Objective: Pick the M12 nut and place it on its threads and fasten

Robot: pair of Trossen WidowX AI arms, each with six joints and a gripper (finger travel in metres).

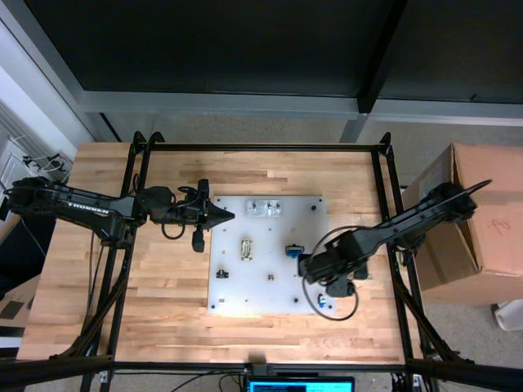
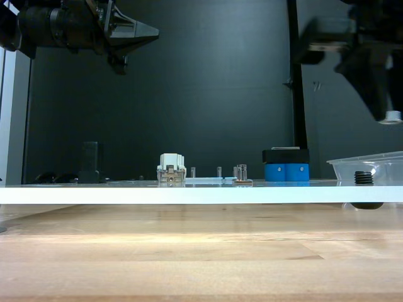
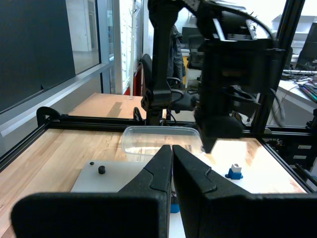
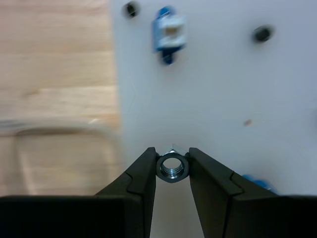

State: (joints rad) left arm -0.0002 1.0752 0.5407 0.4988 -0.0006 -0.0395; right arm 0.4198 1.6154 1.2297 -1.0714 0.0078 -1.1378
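Clamping the silver nut [image 4: 172, 168] between its fingers, the right gripper [image 4: 172, 157] hangs above the bare ribbed stud [image 2: 363, 178], with the nut held clear of it. Behind the stud sits the clear tray [image 2: 352, 165]; its contents cannot be told. The left gripper [image 1: 222, 216], fingers together, hovers over the white board's [image 1: 261, 286] far left edge.

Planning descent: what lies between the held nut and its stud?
Only air, in the low view: the nut, in the right gripper, hangs above the stud; the tray stands behind. The left gripper hovers over the left edge of the board.
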